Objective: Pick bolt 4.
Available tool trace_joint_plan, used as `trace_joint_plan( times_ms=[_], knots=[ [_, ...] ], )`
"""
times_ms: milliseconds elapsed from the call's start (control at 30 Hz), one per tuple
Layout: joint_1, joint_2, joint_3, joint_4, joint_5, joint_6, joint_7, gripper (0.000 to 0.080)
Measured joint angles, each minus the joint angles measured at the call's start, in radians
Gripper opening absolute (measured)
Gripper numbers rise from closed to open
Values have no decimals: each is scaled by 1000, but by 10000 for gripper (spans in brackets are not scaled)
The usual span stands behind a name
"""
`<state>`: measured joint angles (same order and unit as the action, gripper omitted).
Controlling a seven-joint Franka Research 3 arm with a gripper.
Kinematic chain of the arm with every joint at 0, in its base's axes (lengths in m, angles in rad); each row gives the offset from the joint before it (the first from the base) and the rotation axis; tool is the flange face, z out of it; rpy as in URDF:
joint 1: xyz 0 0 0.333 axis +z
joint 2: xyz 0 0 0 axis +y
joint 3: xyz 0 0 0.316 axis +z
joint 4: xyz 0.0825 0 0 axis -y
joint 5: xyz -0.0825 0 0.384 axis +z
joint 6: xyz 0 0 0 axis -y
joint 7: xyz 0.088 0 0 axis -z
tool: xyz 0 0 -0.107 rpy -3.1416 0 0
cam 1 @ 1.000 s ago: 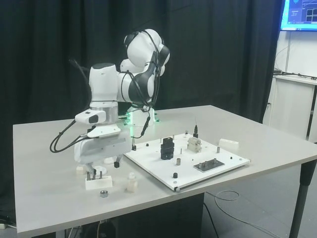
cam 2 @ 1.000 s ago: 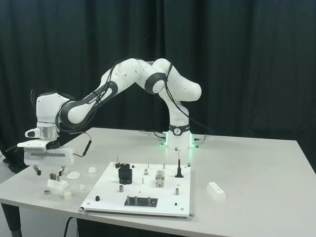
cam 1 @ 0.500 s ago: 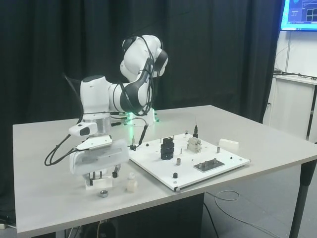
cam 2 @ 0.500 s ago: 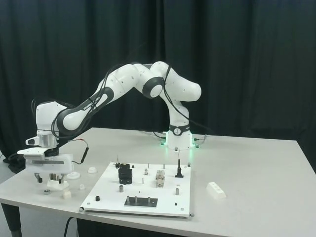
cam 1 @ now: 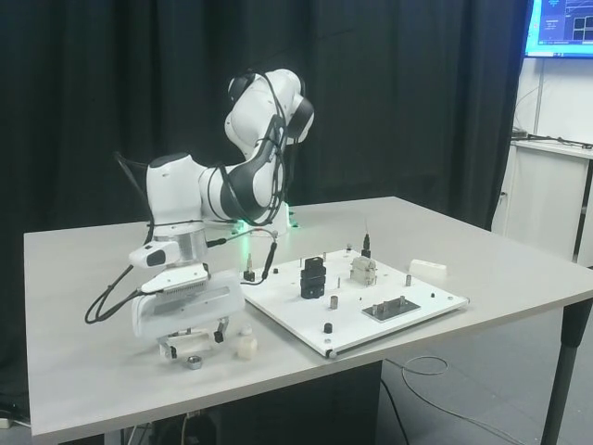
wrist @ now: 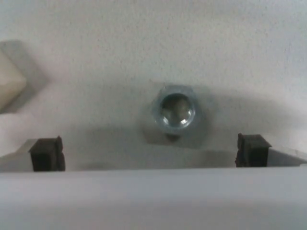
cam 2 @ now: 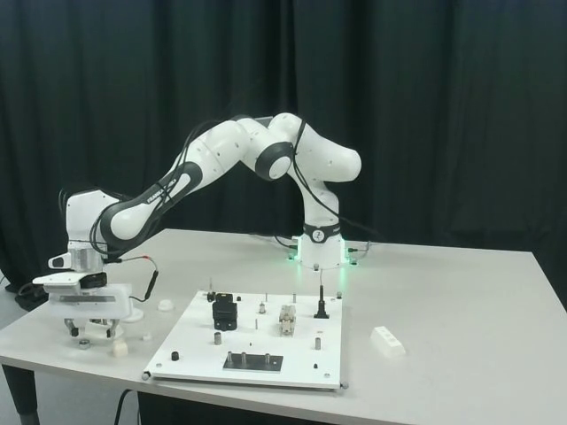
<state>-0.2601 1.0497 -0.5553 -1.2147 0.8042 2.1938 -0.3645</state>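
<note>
A grey metal hex nut lies flat on the grey table, in the gap between my two black fingertips. My gripper is open, low over the table, with nothing held. In the first room view the gripper hangs just above the nut near the table's front left edge. A white holder block stands right behind the nut, mostly hidden by the hand; no bolts on it show now. From the second room view the gripper sits over the nut.
A small white cylinder part stands just right of the gripper. The white assembly board with black and metal fixtures lies further right. A white ring and small white pieces lie behind the gripper. A white block rests beyond the board.
The arm has swung toward the table's front edge and dropped lower, from above the white holder block to just over the hex nut. The fingers have stayed open.
</note>
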Motion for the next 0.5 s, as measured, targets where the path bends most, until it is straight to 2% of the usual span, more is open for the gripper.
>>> trace_joint_plan(
  times_ms=[233,500],
  knots=[
    [0,4,1,0,30,4,0,800],
    [0,4,6,1,45,5,0,800]
  ],
)
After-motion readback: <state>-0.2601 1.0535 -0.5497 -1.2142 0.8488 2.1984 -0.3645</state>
